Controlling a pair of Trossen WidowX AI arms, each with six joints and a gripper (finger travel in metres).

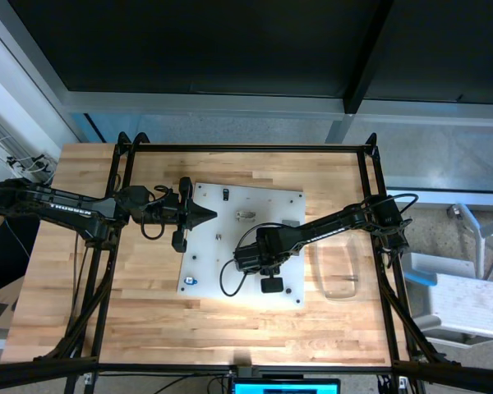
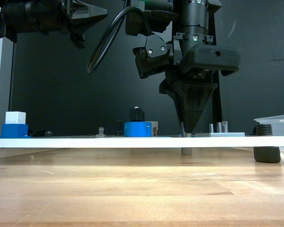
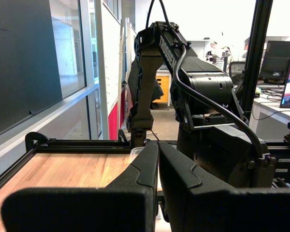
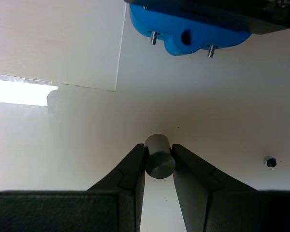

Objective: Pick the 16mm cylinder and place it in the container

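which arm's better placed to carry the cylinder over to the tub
Right. The right gripper is closed on the 16mm cylinder on the board, and the container sits on that arm's side. The left gripper is shut, raised over the board's left edge.

We can read only one word: TROSSEN, in white capitals along the black link of the left arm (image 1: 66, 205), seen from the high view. It sits on the stretch behind the left end effector (image 1: 212, 215), which hangs pinched together over the left edge of the white board (image 1: 255, 205). In the left wrist view, pale letters run along a link of the right arm (image 3: 165, 46), but we cannot make them out. That arm's right end effector (image 2: 189, 128) stands down on the board, clamped on the 16mm cylinder (image 4: 160, 162).
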